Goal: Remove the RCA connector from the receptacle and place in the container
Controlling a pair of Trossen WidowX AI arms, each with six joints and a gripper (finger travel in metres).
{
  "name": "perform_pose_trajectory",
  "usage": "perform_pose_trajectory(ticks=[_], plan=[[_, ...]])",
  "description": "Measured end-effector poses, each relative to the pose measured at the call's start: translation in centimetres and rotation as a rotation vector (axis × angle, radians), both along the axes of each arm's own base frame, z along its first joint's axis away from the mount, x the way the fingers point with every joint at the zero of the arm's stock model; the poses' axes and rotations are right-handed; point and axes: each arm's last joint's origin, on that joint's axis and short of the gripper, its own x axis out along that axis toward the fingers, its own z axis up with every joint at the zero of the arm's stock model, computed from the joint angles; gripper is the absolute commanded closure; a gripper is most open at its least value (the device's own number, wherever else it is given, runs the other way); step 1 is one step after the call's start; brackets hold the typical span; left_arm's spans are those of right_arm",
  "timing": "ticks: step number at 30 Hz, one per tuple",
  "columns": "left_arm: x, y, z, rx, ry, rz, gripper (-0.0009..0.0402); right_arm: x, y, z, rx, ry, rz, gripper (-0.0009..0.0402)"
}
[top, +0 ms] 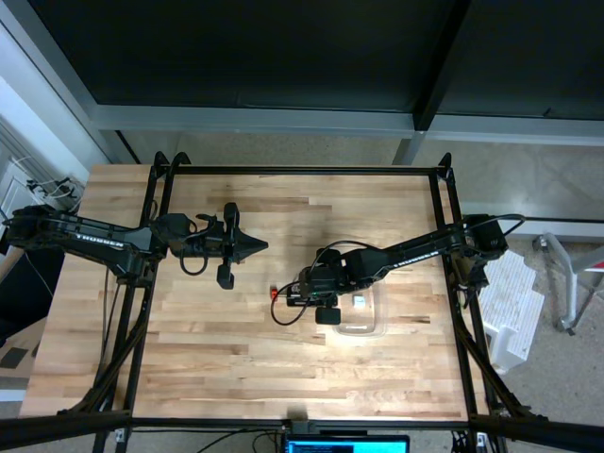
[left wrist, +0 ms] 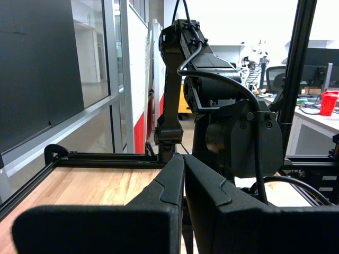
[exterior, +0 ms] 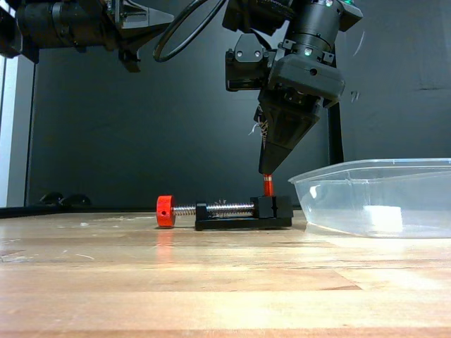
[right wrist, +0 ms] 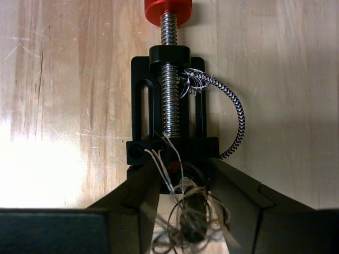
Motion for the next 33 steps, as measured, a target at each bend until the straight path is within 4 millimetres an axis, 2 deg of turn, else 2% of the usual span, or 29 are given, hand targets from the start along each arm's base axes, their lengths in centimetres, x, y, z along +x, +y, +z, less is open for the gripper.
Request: perform_pose_trajectory(ticks=[19, 33], plan=[[0.00, 0.00, -0.02, 0.000, 0.001, 0.000, 0.0393, -0.05, 0.02, 0.05, -0.003, 0.003, 0.018, 0.0393], [0.00, 0.00, 0.00, 0.000, 0.000, 0.000, 0.0393, -0.13, -0.01, 0.17, -0.003, 0.003, 0.017, 0.0391]])
